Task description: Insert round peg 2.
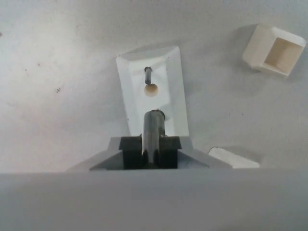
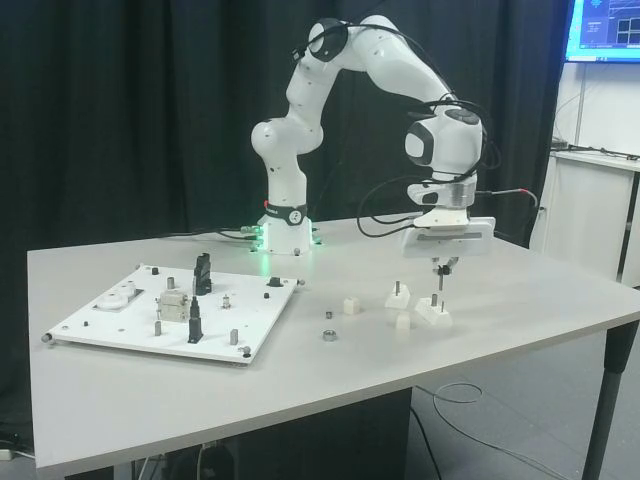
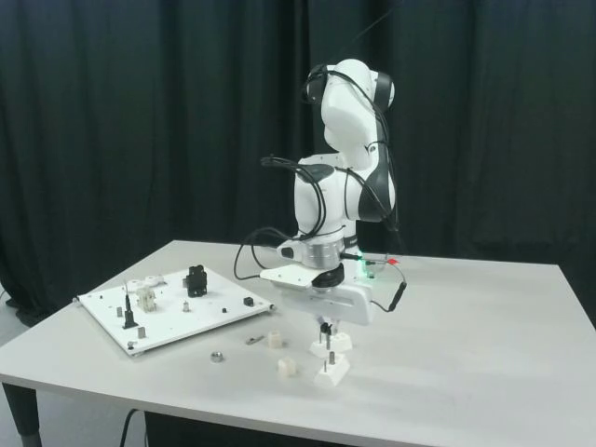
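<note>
round peg (image 1: pixel 153 130) clamped in tool (image 1: pixel 151 153), seemingly over white block (image 1: pixel 154 91), grey table (image 2: pixel 520 300), black curtain (image 3: pixel 140 121) behind

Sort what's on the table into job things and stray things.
For the job:
- tool
- grey peg it holds
- white holder block with an open hole

Lying about:
- hollow white cap
- white board of parts
- small nut

White board (image 2: pixel 262 322) with fixtures left; nut (image 2: pixel 328 333) on grey table (image 2: pixel 520 300).
</note>
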`<state>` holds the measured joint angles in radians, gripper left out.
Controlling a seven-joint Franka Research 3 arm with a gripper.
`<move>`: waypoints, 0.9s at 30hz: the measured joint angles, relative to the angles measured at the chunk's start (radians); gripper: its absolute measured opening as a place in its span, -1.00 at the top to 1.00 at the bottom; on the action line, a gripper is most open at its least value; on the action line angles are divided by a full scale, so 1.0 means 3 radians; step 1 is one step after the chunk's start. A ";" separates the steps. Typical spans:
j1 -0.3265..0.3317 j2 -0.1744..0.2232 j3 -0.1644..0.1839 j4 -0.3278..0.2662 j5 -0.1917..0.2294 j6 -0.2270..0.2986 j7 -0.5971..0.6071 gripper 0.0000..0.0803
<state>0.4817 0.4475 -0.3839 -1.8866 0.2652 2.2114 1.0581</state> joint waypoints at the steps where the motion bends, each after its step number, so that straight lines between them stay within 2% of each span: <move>1: 0.0000 0.0000 0.0000 0.0000 0.0000 0.0000 0.0000 0.83; 16: 0.0000 0.0000 -0.0011 0.0009 -0.0019 0.0006 0.0000 0.83; 27: -0.0006 -0.0015 -0.0110 0.0041 -0.0210 0.0009 0.0000 0.83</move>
<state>0.4799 0.4429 -0.4168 -1.8743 0.2023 2.2141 1.0581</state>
